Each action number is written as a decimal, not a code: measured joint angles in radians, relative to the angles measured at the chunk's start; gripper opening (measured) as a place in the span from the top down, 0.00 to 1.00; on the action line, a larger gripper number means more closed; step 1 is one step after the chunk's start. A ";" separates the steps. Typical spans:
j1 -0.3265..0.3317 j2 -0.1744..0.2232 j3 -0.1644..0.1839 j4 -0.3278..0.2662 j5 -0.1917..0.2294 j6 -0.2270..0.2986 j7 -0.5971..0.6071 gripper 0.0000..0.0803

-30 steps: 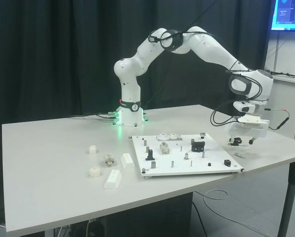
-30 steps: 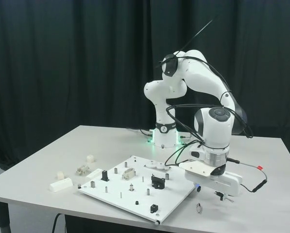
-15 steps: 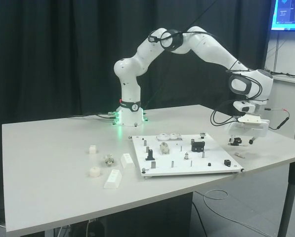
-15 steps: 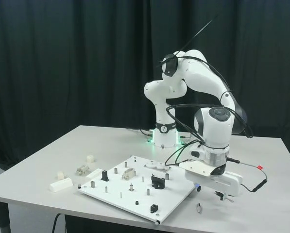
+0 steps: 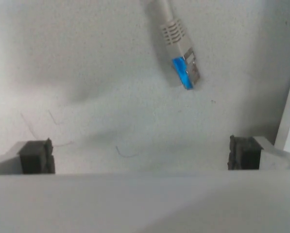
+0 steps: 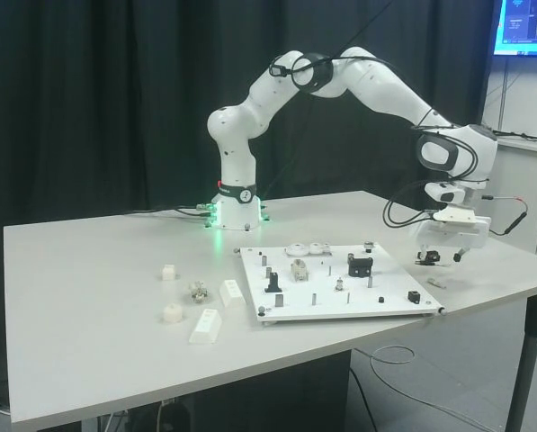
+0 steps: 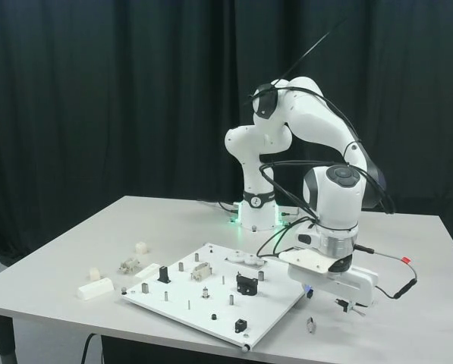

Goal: Remove BNC.

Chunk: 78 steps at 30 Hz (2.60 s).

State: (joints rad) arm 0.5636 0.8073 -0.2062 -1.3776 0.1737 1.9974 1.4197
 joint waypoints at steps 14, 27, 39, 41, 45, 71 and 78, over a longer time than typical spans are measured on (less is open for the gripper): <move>0.000 -0.004 -0.001 0.000 -0.004 -0.001 0.001 0.00; 0.000 -0.006 -0.003 0.000 -0.004 -0.001 0.001 0.00; 0.000 -0.007 -0.005 0.000 -0.019 0.000 0.045 0.00; 0.001 -0.007 -0.006 0.000 -0.023 0.001 0.047 0.00; 0.001 -0.007 -0.009 0.000 -0.030 0.005 0.051 0.00; -0.014 -0.039 -0.145 0.001 -0.098 0.021 0.050 0.00; -0.061 -0.049 -0.168 -0.002 -0.108 0.012 0.050 0.00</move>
State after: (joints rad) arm 0.5028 0.7579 -0.3739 -1.3799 0.0661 2.0091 1.4701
